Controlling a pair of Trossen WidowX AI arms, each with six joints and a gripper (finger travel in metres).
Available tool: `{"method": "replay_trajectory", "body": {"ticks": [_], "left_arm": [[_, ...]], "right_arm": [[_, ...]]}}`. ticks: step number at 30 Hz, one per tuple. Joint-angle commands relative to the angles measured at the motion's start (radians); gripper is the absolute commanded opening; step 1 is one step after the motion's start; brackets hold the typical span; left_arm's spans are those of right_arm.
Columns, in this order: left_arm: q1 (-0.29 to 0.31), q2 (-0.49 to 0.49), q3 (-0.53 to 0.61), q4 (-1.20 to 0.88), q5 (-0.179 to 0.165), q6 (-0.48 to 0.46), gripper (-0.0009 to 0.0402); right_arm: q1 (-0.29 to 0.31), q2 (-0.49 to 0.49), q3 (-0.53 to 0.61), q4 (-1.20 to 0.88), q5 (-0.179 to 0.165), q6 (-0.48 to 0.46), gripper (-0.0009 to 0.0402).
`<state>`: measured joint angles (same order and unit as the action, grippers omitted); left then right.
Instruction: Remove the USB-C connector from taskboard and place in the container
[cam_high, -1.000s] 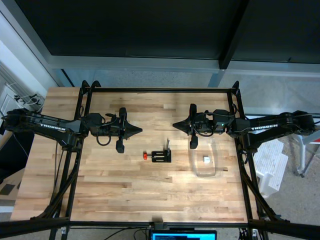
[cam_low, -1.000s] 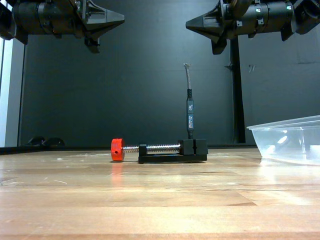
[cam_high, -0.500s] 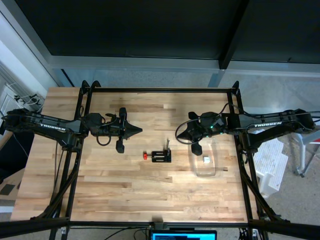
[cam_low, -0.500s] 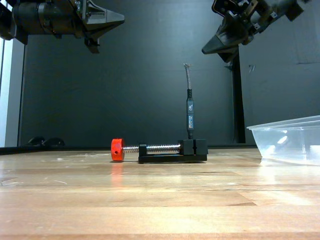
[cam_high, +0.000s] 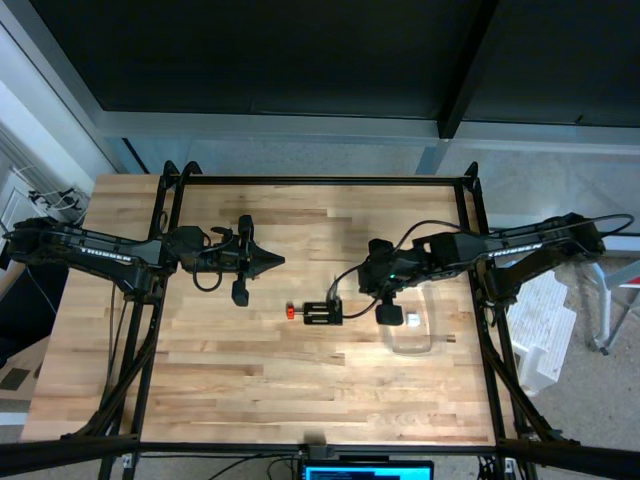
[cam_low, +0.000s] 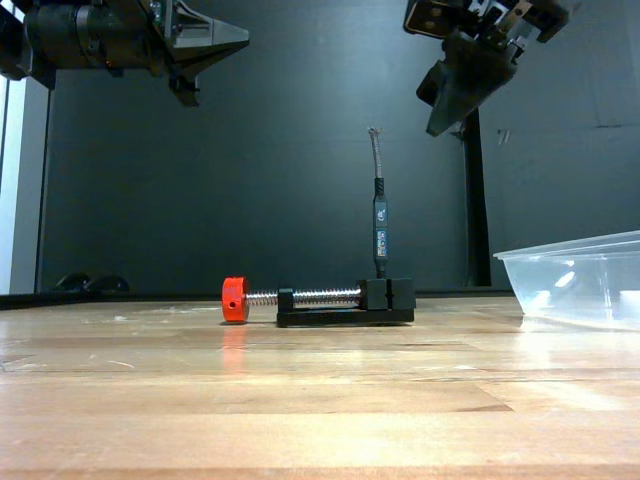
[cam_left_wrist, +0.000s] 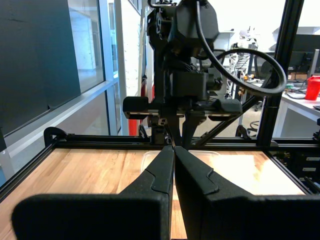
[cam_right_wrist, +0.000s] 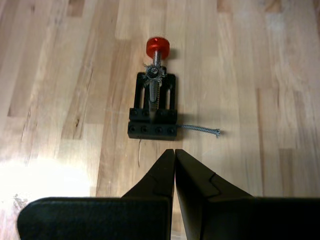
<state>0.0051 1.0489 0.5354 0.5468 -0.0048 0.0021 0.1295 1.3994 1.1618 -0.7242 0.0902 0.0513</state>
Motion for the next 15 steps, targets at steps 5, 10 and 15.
{"method": "replay_trajectory", "body": {"ticks": [5, 10, 15], "left_arm": [[0.000, 0.000, 0.000, 0.001, 0.000, 0.000, 0.0000], [0.000, 0.000, 0.000, 0.001, 0.000, 0.000, 0.0000], [0.000, 0.000, 0.000, 0.000, 0.000, 0.000, 0.0000]], "right_arm": [[0.007, 0.101, 0.105, -0.087, 0.015, 0.019, 0.0026], [0.016, 0.182, 0.185, -0.143, 0.023, 0.028, 0.0078], [0.032, 0.256, 0.262, -0.169, 0.023, 0.042, 0.0120]]}}
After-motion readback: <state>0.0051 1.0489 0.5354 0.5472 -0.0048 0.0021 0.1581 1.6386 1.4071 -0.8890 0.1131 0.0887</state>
